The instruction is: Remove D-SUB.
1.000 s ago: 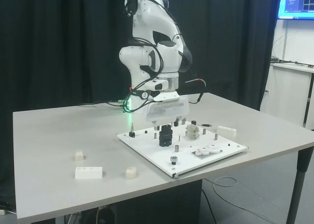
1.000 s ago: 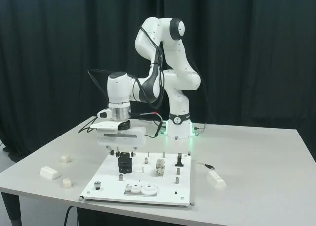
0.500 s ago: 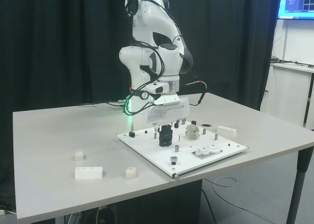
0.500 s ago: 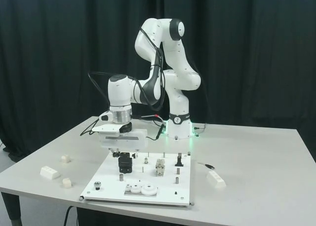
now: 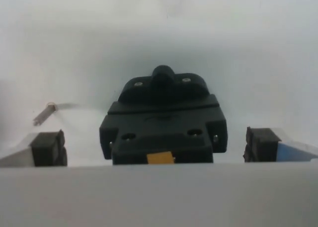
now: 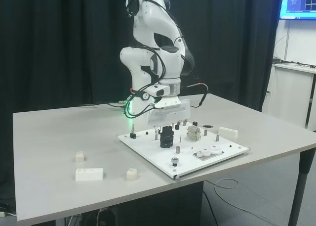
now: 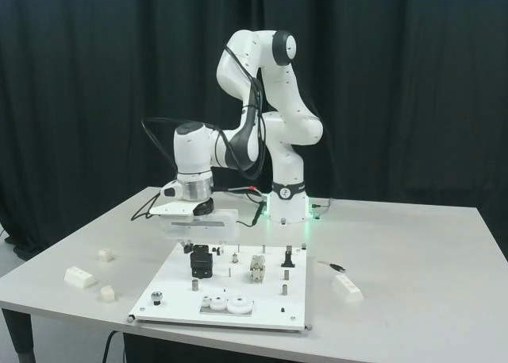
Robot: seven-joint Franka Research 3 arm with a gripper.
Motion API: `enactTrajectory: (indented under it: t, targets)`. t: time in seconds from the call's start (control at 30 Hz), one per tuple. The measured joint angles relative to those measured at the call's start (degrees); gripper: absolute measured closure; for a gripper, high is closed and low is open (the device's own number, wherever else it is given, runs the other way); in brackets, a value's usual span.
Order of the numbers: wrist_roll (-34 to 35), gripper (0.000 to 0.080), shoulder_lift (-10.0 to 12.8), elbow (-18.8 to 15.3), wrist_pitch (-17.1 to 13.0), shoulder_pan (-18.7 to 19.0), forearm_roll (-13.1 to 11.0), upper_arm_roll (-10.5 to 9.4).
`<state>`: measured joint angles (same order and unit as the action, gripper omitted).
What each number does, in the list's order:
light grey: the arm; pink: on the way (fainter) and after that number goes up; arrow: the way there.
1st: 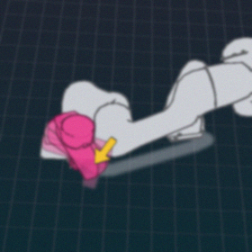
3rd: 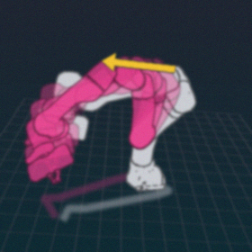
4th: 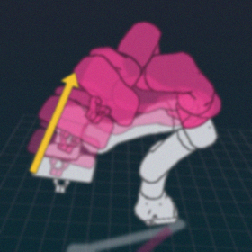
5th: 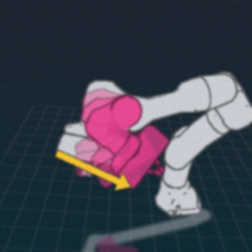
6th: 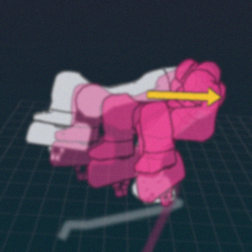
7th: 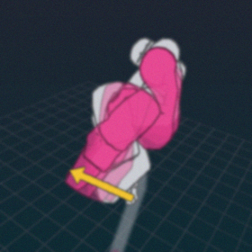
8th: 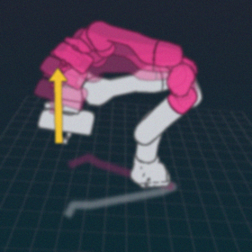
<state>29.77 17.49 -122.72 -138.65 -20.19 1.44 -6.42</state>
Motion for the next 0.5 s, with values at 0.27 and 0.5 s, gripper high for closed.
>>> enactTrajectory:
  t: [0.27,0.5]
  targets:
    - [1.0,0.0003,0.1,0.0,0.7,0.3,0.0,0.0]
    - [1.8,0.0003,0.3,0.0,0.8,0.4,0.0,0.0]
